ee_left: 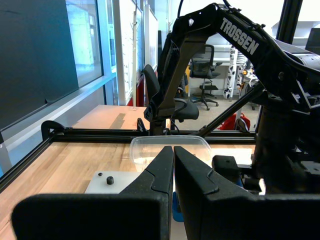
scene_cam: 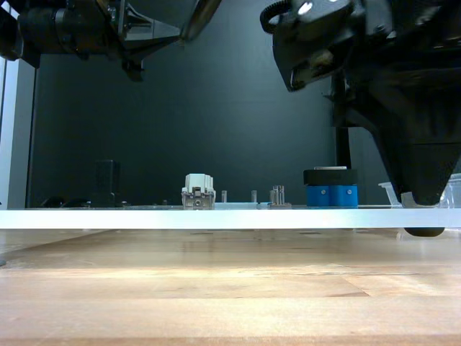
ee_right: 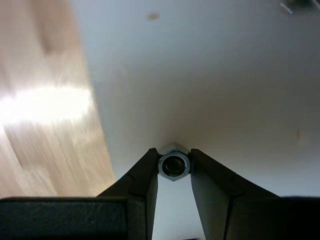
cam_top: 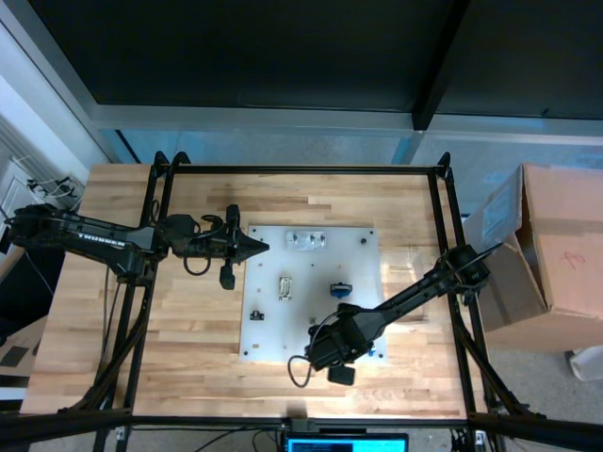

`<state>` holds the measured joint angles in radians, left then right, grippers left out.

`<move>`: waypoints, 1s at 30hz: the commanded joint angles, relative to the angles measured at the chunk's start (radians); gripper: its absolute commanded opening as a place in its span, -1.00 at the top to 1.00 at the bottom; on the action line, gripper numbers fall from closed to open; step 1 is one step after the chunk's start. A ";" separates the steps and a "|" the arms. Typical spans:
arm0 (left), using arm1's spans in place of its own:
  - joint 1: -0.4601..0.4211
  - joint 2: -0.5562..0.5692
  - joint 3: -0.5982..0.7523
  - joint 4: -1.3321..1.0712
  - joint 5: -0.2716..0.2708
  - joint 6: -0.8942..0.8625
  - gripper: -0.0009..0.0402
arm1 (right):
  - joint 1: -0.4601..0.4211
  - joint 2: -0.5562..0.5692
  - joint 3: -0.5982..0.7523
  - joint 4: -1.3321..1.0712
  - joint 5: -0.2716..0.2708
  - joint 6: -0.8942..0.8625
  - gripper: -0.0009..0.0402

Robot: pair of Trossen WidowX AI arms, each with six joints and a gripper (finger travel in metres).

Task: Unfasten the M12 nut and place it in the container

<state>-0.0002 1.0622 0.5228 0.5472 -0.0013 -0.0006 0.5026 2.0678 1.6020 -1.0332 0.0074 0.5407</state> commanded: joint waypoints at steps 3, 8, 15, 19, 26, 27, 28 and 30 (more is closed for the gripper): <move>0.000 0.000 0.000 0.000 0.000 0.000 0.96 | 0.000 -0.007 0.001 -0.002 0.000 -0.458 0.88; 0.000 0.000 0.000 0.000 0.000 0.000 0.96 | -0.001 -0.012 0.001 -0.002 0.000 -0.840 0.88; 0.000 0.000 0.000 0.000 0.000 0.000 0.96 | -0.004 -0.018 0.001 -0.006 0.001 -1.206 0.88; 0.000 0.000 0.000 0.000 0.000 0.000 0.96 | -0.005 -0.018 0.001 -0.015 0.001 -1.379 0.88; 0.000 0.000 0.000 0.000 0.000 0.000 0.96 | -0.005 -0.018 -0.001 -0.013 0.001 -1.530 0.88; 0.000 0.000 0.000 0.000 0.000 0.000 0.96 | -0.006 -0.018 -0.004 -0.010 0.001 -1.534 0.88; 0.000 0.000 0.000 0.000 0.000 0.000 0.96 | -0.005 -0.018 -0.006 -0.008 0.000 -1.546 0.88; 0.000 0.000 0.000 0.000 0.000 0.000 0.96 | -0.005 -0.018 -0.010 -0.008 0.000 -1.549 0.88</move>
